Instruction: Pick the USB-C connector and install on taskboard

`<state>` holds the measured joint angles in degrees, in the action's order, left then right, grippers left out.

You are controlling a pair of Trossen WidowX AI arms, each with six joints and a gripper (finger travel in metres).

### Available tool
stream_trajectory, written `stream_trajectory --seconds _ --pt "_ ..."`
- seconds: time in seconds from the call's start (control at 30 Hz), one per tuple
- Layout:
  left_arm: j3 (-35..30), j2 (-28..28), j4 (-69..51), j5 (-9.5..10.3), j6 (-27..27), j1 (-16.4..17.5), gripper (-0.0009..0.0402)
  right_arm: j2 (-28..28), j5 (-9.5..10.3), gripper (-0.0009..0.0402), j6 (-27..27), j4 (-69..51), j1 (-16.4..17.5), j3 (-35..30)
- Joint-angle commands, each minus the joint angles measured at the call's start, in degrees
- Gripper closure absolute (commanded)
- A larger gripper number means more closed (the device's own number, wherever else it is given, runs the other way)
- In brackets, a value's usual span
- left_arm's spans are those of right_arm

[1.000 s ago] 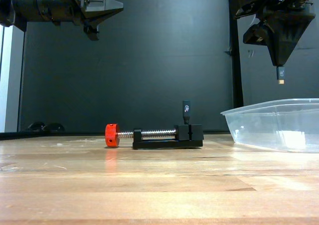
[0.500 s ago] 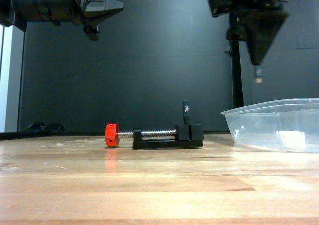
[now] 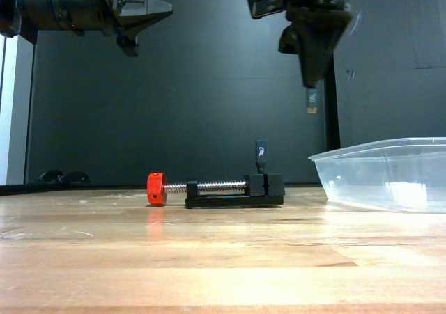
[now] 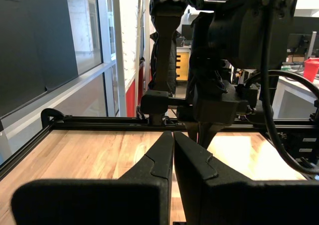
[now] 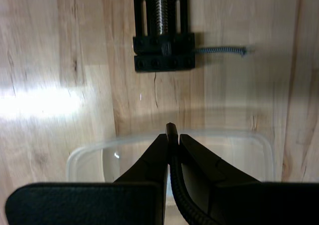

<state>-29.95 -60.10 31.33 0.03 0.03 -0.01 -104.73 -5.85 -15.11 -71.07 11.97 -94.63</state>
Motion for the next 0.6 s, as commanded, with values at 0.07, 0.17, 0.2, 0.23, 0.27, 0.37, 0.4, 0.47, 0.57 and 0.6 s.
stream_trajectory --seconds 0.07,0.17,0.2,0.23,0.27,0.37,0.4,0.47,0.57,0.6 --pt "0.0 0.0 0.0 0.00 0.0 0.0 0.0393 -2.8 0.92 0.0393 0.6 -0.7 -0.6 -3.3" --pt "0.0 0.0 0.0 0.00 0.0 0.0 0.0393 -4.8 1.05 0.0393 0.6 -0.7 -0.7 -6.1" --pt "0.0 0.0 0.0 0.00 0.0 0.0 0.0393 -5.6 1.05 0.0393 0.6 -0.7 -0.7 -7.0" --pt "0.0 0.0 0.0 0.00 0.0 0.0 0.0393 -6.3 1.03 0.0393 0.7 -0.7 -0.9 -7.8" --pt "0.0 0.0 0.0 0.00 0.0 0.0 0.0393 -6.8 1.03 0.0393 0.7 -0.7 -1.0 -8.6" --pt "0.0 0.0 0.0 0.00 0.0 0.0 0.0393 -8.5 1.40 0.0393 1.2 -0.5 -1.5 -10.4" --pt "0.0 0.0 0.0 0.00 0.0 0.0 0.0393 -8.9 1.42 0.0393 1.7 -0.3 -1.6 -10.7" --pt "0.0 0.0 0.0 0.00 0.0 0.0 0.0393 -9.3 1.38 0.0393 2.9 -0.1 -1.9 -11.3" --pt "0.0 0.0 0.0 0.00 0.0 0.0 0.0393 -9.9 1.38 0.0393 4.0 0.2 -2.4 -11.6" --pt "0.0 0.0 0.0 0.00 0.0 0.0 0.0393 -10.1 1.38 0.0393 4.4 0.4 -2.5 -11.8"
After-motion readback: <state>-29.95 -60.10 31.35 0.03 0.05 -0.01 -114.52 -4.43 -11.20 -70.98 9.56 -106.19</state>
